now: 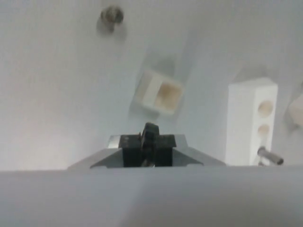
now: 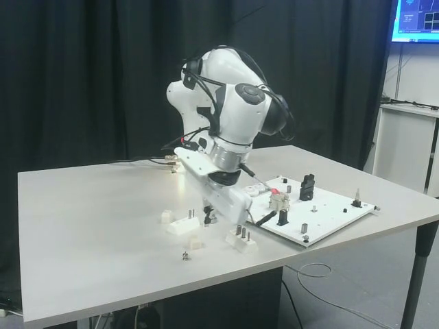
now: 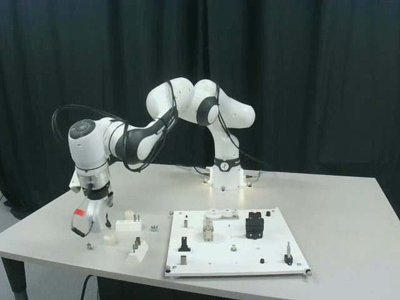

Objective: Insert USB.

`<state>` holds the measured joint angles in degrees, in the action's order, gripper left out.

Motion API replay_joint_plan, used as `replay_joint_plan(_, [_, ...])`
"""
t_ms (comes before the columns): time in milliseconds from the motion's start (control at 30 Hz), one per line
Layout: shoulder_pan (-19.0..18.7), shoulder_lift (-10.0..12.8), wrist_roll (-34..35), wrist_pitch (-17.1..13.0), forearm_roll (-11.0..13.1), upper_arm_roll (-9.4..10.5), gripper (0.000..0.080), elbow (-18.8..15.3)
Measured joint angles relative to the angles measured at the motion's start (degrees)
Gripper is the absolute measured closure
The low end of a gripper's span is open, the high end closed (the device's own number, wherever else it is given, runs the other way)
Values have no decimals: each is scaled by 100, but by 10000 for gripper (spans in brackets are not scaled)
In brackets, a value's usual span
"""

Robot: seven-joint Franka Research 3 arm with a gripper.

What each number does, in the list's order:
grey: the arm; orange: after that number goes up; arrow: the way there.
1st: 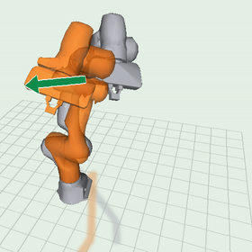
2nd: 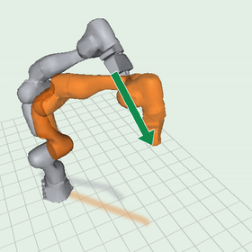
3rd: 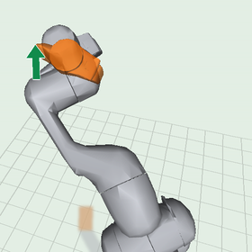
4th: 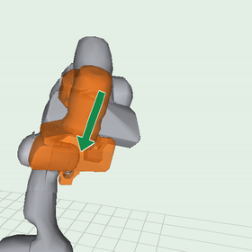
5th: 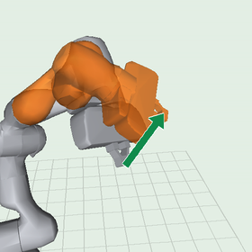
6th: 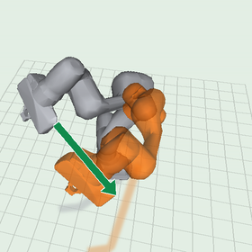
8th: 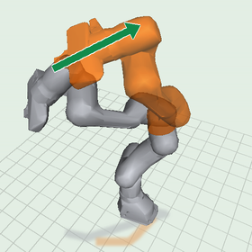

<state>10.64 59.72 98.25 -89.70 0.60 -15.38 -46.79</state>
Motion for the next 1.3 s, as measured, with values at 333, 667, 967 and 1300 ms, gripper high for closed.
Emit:
replay_joint_plan(333, [-323,-75,-178,456,60,66,751,0])
replay_joint_plan(667, [-718,-122,-423,959,8,88,751,-1])
replay_joint_plan(967, [-911,-223,-447,1328,-296,484,751,-95])
replay_joint_plan(1300, [-1045,-398,-441,1591,-709,1006,751,-349])
